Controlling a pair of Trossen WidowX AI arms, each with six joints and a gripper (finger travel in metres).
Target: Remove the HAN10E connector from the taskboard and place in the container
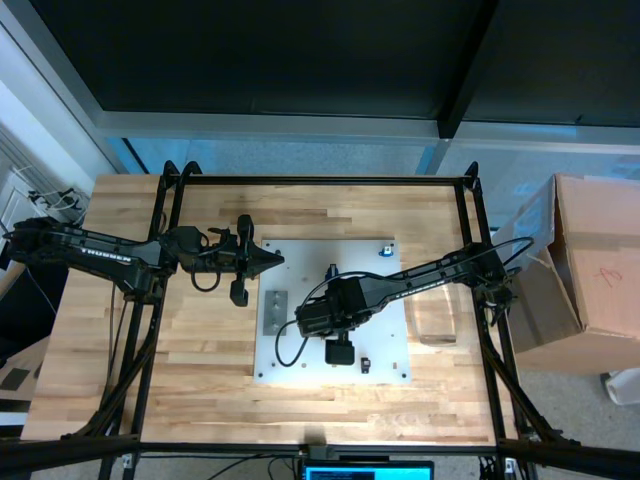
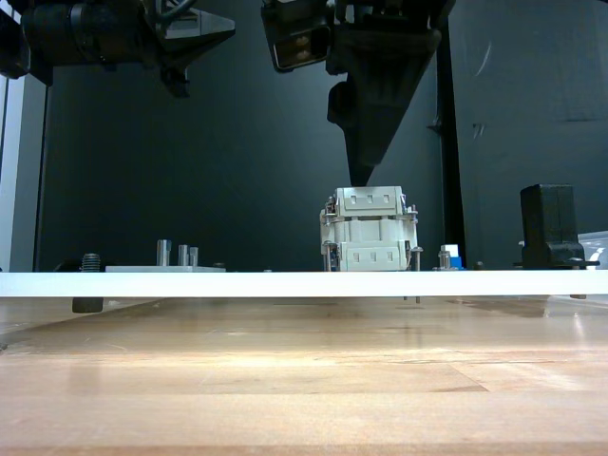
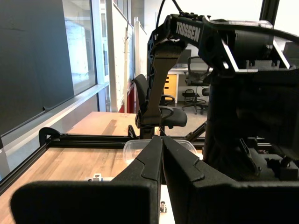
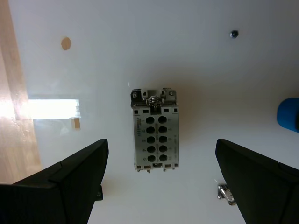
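The grey HAN10E connector (image 2: 369,233) stands upright on the white taskboard (image 1: 300,365), with no finger touching it. In the right wrist view its pin face (image 4: 153,136) shows between two wide-apart fingers (image 4: 60,182). My right gripper (image 2: 361,171) hangs open directly above it; in the high view this gripper (image 1: 320,322) hides the connector. My left gripper (image 1: 278,258) hovers shut over the board's left edge, high up (image 2: 228,31), and holds nothing. Its fingers (image 3: 154,158) press together. The clear container (image 1: 437,318) sits on the table right of the board.
A metal block with pegs (image 1: 272,310) sits at the board's left side. A black upright part (image 2: 549,226) and a small blue part (image 2: 451,255) stand on its right. A cardboard box (image 1: 590,270) is off the table's right edge. A black frame (image 1: 320,181) rims the table.
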